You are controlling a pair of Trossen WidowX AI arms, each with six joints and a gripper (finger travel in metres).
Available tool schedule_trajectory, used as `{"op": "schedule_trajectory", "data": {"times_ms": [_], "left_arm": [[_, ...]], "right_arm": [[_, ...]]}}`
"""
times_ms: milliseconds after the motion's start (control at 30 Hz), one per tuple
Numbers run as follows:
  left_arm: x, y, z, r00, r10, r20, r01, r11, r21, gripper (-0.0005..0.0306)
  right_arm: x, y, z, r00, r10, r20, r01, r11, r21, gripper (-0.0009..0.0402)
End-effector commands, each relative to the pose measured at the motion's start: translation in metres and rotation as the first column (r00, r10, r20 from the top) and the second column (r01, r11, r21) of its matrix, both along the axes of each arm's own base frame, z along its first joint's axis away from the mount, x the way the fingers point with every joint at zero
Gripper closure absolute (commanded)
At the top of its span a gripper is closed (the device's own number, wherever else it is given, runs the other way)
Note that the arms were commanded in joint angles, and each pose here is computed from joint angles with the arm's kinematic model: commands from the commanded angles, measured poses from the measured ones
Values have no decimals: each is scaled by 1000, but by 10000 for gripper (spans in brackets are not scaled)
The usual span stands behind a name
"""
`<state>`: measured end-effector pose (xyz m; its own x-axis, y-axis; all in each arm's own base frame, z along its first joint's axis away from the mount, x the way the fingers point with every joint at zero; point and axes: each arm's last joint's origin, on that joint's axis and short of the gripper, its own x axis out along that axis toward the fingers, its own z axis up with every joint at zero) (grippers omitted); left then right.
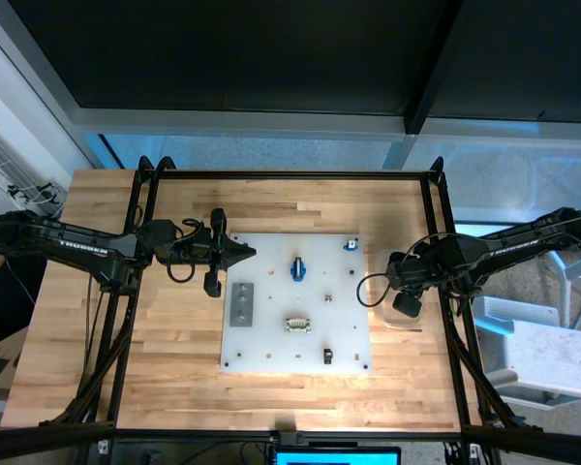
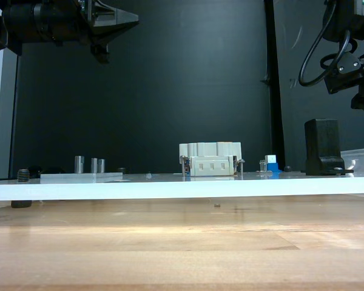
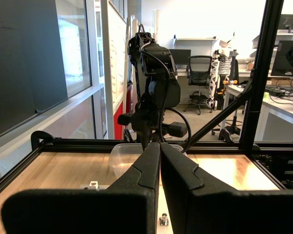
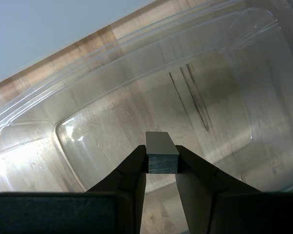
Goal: Pick the 16mm bar from the taskboard and place it in the container
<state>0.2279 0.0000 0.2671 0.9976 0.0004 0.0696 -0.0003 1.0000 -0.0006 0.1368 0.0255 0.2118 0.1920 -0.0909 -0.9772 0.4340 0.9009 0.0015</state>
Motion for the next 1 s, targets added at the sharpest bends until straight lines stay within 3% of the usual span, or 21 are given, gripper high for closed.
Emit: {"op": "schedule_trajectory", "data": {"times_ms": [33, 500, 1000], "left_arm": [[0, 0, 0, 1000, 0, 0, 0, 1000, 0, 300], [0, 0, 0, 1000, 0, 0, 0, 1000, 0, 300], [0, 0, 0, 1000, 0, 0, 0, 1000, 0, 300]], "right_arm": [[0, 0, 0, 1000, 0, 0, 0, 1000, 0, 288], [0, 0, 0, 1000, 10, 0, -10, 1000, -3, 200], [2, 1, 0, 1000, 10, 21, -10, 1000, 2, 192]]}}
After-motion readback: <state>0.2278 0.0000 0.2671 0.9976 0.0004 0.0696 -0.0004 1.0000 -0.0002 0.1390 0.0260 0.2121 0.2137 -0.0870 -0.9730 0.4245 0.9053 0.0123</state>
